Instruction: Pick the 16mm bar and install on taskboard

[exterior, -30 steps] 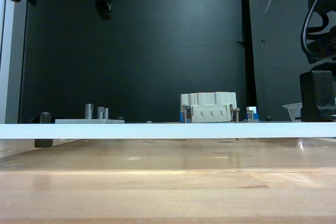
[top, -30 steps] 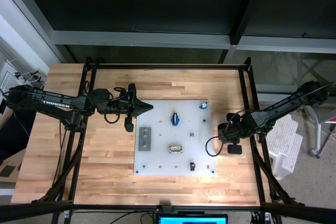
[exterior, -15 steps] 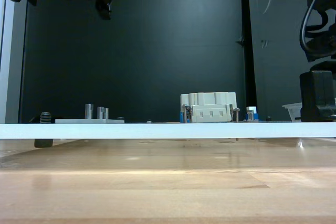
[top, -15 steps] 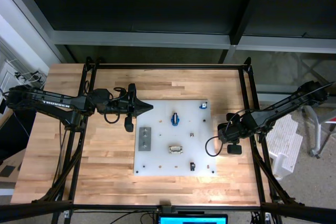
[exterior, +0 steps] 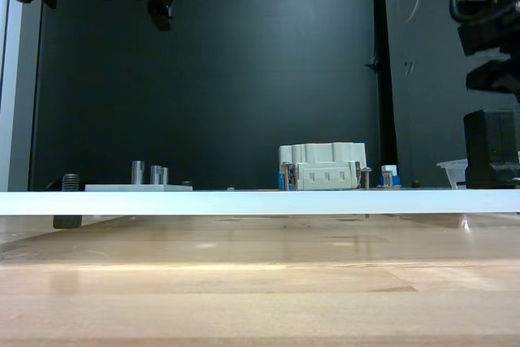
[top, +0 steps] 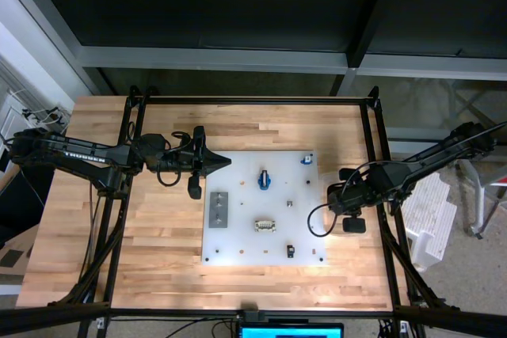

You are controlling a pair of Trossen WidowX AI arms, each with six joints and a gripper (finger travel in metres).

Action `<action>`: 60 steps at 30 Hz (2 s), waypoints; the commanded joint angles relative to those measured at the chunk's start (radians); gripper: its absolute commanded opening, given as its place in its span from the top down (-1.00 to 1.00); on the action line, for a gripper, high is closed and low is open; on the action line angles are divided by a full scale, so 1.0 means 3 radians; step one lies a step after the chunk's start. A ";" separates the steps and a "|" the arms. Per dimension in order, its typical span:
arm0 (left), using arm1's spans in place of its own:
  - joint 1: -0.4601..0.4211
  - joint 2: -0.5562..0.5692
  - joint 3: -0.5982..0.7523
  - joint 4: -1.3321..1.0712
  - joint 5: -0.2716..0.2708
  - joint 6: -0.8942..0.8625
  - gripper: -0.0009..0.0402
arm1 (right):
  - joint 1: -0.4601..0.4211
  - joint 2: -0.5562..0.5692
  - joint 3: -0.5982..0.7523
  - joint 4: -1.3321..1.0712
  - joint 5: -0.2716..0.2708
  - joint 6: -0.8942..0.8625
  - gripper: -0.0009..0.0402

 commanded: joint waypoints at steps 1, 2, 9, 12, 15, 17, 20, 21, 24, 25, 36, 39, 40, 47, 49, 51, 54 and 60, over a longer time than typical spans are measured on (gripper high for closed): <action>0.0001 0.0000 0.0000 0.0000 0.0001 0.0001 0.96 | 0.0001 0.0000 0.0149 -0.0153 0.0000 -0.0060 0.96; 0.0001 0.0000 0.0000 0.0000 0.0001 0.0001 0.96 | 0.0000 0.0000 0.0192 -0.0197 0.0000 -0.0062 0.96; 0.0001 0.0000 0.0000 0.0000 0.0001 0.0001 0.96 | 0.0003 0.0003 0.0425 -0.0429 -0.0037 -0.0097 0.96; 0.0001 0.0000 0.0000 0.0000 0.0001 0.0001 0.96 | 0.0013 0.0004 0.0498 -0.0511 -0.0033 -0.0140 0.96; 0.0001 0.0000 0.0000 0.0000 0.0001 0.0001 0.96 | 0.0074 0.0033 0.0577 -0.0520 -0.0028 -0.0148 0.96; 0.0001 0.0000 0.0000 0.0000 0.0001 0.0001 0.96 | 0.0118 0.0085 0.0624 -0.0525 -0.0028 -0.0146 0.96; 0.0001 0.0000 0.0000 0.0000 0.0001 0.0001 0.96 | 0.0182 0.0187 0.0685 -0.0525 -0.0031 -0.0132 0.96; 0.0001 0.0000 0.0000 0.0000 0.0001 0.0001 0.96 | 0.0210 0.0235 0.0717 -0.0525 -0.0029 -0.0134 0.96; 0.0001 0.0000 0.0000 0.0000 0.0001 0.0001 0.96 | 0.0284 0.0395 0.0843 -0.0523 -0.0029 -0.0126 0.96; 0.0001 0.0000 0.0000 0.0000 0.0001 0.0001 0.96 | 0.0308 0.0448 0.0884 -0.0518 -0.0027 -0.0107 0.96; 0.0001 0.0000 0.0000 0.0000 0.0001 0.0001 0.96 | 0.0593 0.1021 0.1302 -0.0479 -0.0028 -0.0053 0.96; 0.0001 0.0000 0.0000 -0.0001 0.0001 0.0001 0.96 | 0.0641 0.1165 0.1406 -0.0468 -0.0028 -0.0029 0.96; 0.0001 0.0000 0.0000 -0.0001 0.0001 0.0001 0.96 | 0.0655 0.1213 0.1438 -0.0463 -0.0028 -0.0005 0.96; 0.0001 0.0000 0.0000 -0.0003 0.0001 0.0001 0.96 | 0.0707 0.1506 0.1668 -0.0435 -0.0028 0.0216 0.96; 0.0001 0.0000 0.0000 0.0000 0.0001 0.0001 0.96 | 0.0725 0.1583 0.1722 -0.0431 -0.0027 0.0334 0.96; 0.0001 0.0000 0.0000 0.0000 0.0001 0.0001 0.96 | 0.0741 0.1651 0.1770 -0.0430 -0.0027 0.0426 0.96; 0.0001 0.0000 0.0000 -0.0001 0.0001 0.0001 0.96 | 0.0769 0.1742 0.1841 -0.0412 -0.0024 0.0572 0.96; 0.0001 0.0000 0.0000 -0.0001 0.0001 0.0001 0.96 | 0.0802 0.1876 0.1901 -0.0314 -0.0029 0.0871 0.96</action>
